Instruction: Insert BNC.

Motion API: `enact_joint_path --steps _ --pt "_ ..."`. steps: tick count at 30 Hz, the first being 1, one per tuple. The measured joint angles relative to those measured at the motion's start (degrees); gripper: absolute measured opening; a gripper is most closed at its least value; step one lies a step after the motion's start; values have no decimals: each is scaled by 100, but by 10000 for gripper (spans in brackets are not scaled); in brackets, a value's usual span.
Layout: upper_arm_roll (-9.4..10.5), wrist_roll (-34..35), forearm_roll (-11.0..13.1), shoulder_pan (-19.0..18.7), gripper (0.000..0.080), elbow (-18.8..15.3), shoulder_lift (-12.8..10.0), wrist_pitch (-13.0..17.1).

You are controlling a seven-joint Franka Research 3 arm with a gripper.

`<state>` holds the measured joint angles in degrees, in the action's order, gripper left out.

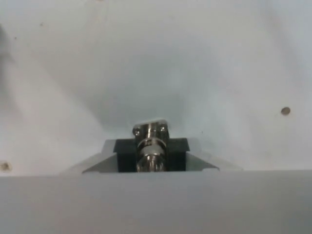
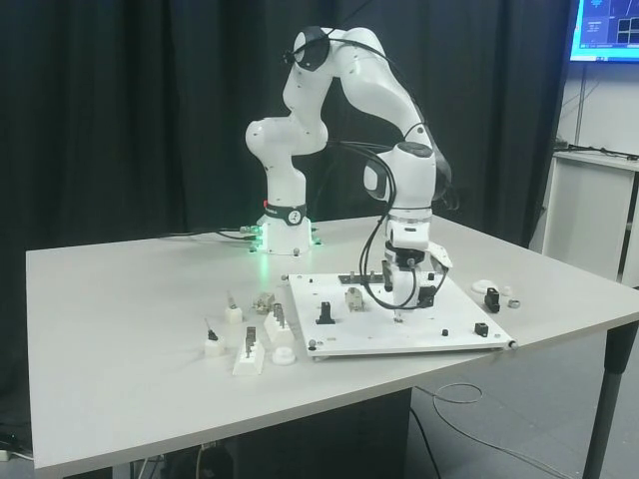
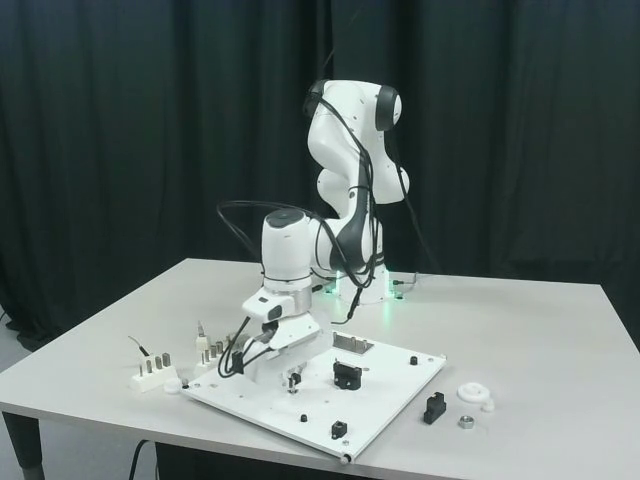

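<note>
In the wrist view a metal BNC connector (image 1: 152, 146) sits between two black finger pads (image 1: 126, 155), which press on it from both sides. My gripper (image 1: 152, 157) is shut on it and hangs just above the white board (image 1: 161, 63). In the first room view the gripper (image 2: 403, 299) points straight down over the middle of the board (image 2: 454, 344), with the connector's tip (image 2: 399, 317) close to the surface. The second room view shows the gripper (image 3: 290, 372) low over the board (image 3: 390, 405). The socket beneath is hidden.
Black fixtures (image 2: 324, 313) (image 3: 346, 374) and a metal block (image 2: 353, 297) stand on the board. Small white holders with pins (image 2: 250, 351) (image 3: 150, 374) lie beside it on the grey table. A white gear (image 3: 472, 392) and a black block (image 3: 435, 407) rest near the other end.
</note>
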<state>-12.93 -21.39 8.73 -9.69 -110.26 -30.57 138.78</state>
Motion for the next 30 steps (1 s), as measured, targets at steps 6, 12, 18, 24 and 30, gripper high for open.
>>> enact_joint_path --steps 6,12,18,24,30 --pt "-5 439 72 5 121 0 0 -1" --pt "-11 827 128 7 121 -1 0 -1" --pt "-28 1172 232 7 121 -6 0 -1" --pt "-35 1567 285 8 121 -8 0 -1" --pt "-41 2022 327 8 121 -10 0 -1"
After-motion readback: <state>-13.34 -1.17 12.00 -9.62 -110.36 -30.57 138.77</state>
